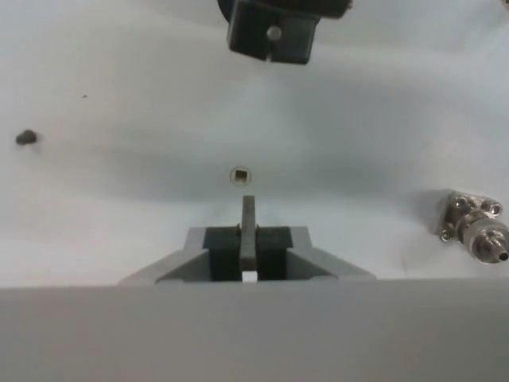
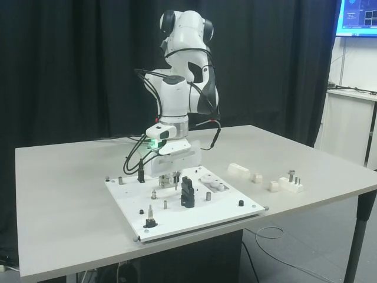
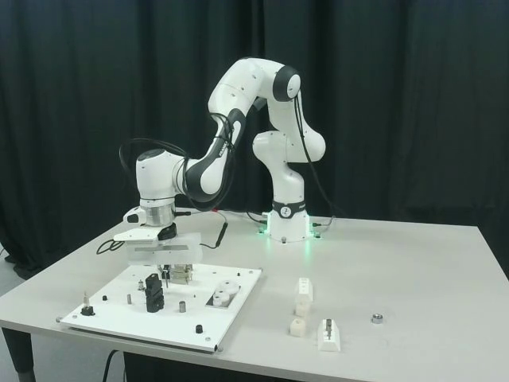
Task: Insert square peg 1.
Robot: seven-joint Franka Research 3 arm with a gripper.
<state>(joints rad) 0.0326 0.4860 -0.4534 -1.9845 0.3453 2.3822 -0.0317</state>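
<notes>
My gripper [image 1: 248, 239] is shut on a slim grey square peg [image 1: 248, 227] that sticks out past the fingertips. Just beyond the peg's tip, a small square hole [image 1: 239, 175] in a round collar shows in the white board [image 1: 119, 95]. The peg hangs a little above the board, close to the hole and not in it. In the first room view the gripper [image 2: 174, 175] hovers low over the white board [image 2: 230, 213], and in the second room view the gripper [image 3: 165, 274] sits over the board's [image 3: 238, 306] middle.
On the board stand a black block [image 1: 270, 33], a metal connector [image 1: 477, 227], a small black knob [image 1: 26, 138], and several short posts [image 2: 151, 213]. White holders [image 2: 241, 170] and peg stands [image 3: 328, 334] lie on the grey table [image 2: 70, 177] beside the board.
</notes>
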